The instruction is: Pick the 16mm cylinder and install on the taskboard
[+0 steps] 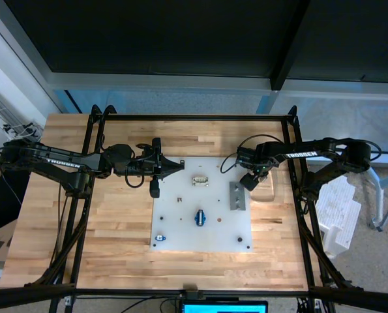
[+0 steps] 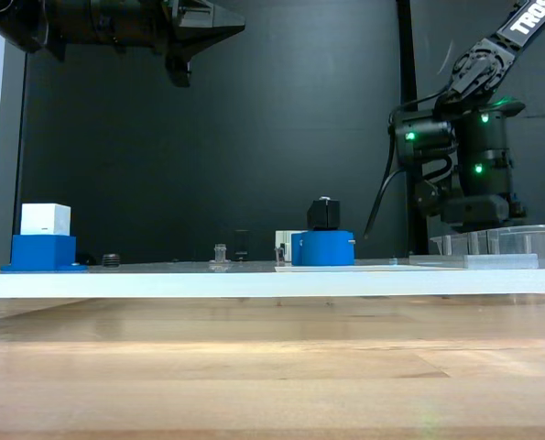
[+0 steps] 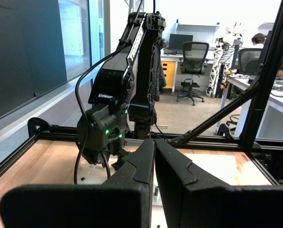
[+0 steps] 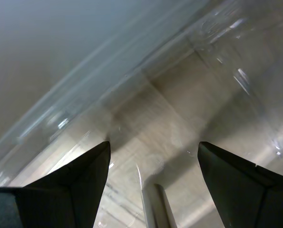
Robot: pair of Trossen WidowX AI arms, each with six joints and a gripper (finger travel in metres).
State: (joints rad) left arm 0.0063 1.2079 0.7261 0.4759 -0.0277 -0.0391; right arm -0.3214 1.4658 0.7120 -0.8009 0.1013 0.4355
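Right tool (image 4: 153,145) hangs low over the clear tray (image 1: 267,190) at the right edge of the board (image 1: 180,225). I see its two fingers spread wide apart, holding nothing. Inside the tray, below the gap between those fingers, lies a shiny round peg that I take for the cylinder (image 4: 153,206). Left tool (image 1: 179,165) is up high over the board's far left edge, fingers pressed together and empty. On the board sit a grey block (image 1: 237,195) and a blue connector (image 1: 199,218). The counter (image 1: 83,228) carries it all.
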